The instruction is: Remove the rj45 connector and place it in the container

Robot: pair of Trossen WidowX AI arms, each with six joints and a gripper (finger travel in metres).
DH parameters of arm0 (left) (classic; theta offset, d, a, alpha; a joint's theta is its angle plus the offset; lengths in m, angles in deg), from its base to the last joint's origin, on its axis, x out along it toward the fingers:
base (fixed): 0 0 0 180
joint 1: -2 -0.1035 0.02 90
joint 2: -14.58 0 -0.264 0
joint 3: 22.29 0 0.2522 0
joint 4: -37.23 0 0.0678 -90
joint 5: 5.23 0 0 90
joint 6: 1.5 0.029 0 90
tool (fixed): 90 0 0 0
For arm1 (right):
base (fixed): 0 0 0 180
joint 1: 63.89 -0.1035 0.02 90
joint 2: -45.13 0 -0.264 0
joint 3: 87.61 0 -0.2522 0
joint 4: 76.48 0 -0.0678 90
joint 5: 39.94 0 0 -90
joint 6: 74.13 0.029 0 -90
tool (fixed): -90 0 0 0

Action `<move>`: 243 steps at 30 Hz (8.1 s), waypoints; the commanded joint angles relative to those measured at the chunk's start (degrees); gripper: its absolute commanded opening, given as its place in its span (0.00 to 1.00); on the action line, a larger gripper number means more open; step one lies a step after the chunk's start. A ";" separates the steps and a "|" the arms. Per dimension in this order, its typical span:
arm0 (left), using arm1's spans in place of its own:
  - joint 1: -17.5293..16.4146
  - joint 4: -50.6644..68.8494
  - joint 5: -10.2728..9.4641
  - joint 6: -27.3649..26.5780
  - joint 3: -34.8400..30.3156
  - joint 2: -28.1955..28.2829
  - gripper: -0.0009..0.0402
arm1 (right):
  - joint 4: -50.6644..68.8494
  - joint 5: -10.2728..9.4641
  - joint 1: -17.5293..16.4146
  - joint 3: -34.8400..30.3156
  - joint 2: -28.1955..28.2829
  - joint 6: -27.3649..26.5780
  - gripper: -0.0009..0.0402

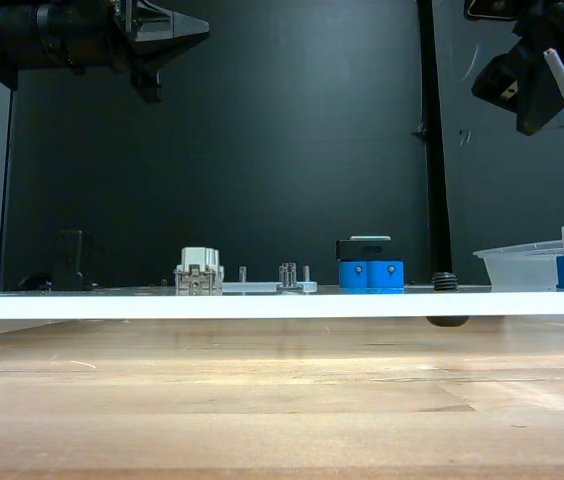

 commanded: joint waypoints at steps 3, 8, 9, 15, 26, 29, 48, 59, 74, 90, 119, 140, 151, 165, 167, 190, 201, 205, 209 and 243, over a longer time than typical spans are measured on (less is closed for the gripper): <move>-0.02 0.00 0.00 0.02 -0.02 0.00 0.02 | -0.04 -0.02 -2.19 0.00 1.57 3.13 0.02; -0.02 0.00 0.00 0.02 -0.02 0.00 0.02 | -0.13 0.00 -4.07 0.00 3.26 4.59 0.03; 0.00 0.00 0.00 0.02 -0.02 0.00 0.02 | -0.15 0.04 -4.48 0.00 3.67 4.79 0.03; -0.02 0.00 0.00 0.02 -0.02 0.00 0.02 | -0.39 0.94 -6.67 -0.59 5.68 5.97 0.14; 0.00 0.00 0.00 0.02 -0.02 0.00 0.02 | -3.61 1.38 -8.41 -2.60 10.67 7.37 0.52; -0.02 0.00 -0.02 0.02 -0.02 0.00 0.02 | -5.03 1.40 -8.72 -2.91 11.91 7.43 0.59; 0.00 0.02 0.00 0.02 -0.02 0.00 0.02 | -8.66 3.02 -9.57 -2.89 15.74 8.83 0.61; 0.00 0.00 0.00 0.02 -0.02 0.00 0.02 | -8.87 4.50 -9.75 -2.62 17.09 9.01 0.61; -0.02 0.02 0.00 0.02 -0.02 0.00 0.02 | -9.31 5.81 -9.77 -1.81 18.64 9.07 0.61; 0.00 0.00 0.00 0.02 -0.02 0.00 0.02 | -12.83 5.95 -9.66 0.33 18.51 9.29 0.60; 0.00 0.00 0.00 0.02 -0.02 0.00 0.02 | -13.44 5.90 -9.53 0.35 18.58 8.79 0.08; 0.00 0.00 0.00 0.02 -0.02 0.00 0.02 | -13.73 5.86 -9.55 0.35 18.12 8.79 0.02; 0.00 0.00 0.00 0.02 -0.02 0.00 0.02 | -13.62 5.90 -9.53 0.26 15.96 8.44 0.02; 0.00 0.00 0.00 0.02 -0.02 0.00 0.02 | -5.35 5.92 -9.16 -5.09 11.69 6.73 0.02; -0.02 0.00 0.00 0.02 -0.02 0.00 0.02 | -4.68 5.92 -9.14 -5.77 11.41 6.32 0.02; -0.02 0.02 0.00 0.02 -0.02 0.00 0.02 | -0.09 5.40 -4.81 -0.44 3.10 7.15 0.02; 0.00 0.00 0.00 0.02 -0.02 0.00 0.02 | 5.46 5.25 -1.16 5.99 -6.25 7.15 0.02; -0.02 0.00 0.00 0.02 -0.02 0.00 0.02 | 7.48 5.25 0.02 8.48 -9.70 7.30 0.02; -0.02 0.00 0.00 0.02 -0.02 0.00 0.02 | 8.59 5.25 0.92 11.32 -13.16 7.34 0.02; 0.00 0.02 0.00 0.02 -0.02 0.00 0.02 | 13.64 1.18 1.31 18.64 -22.53 11.87 0.21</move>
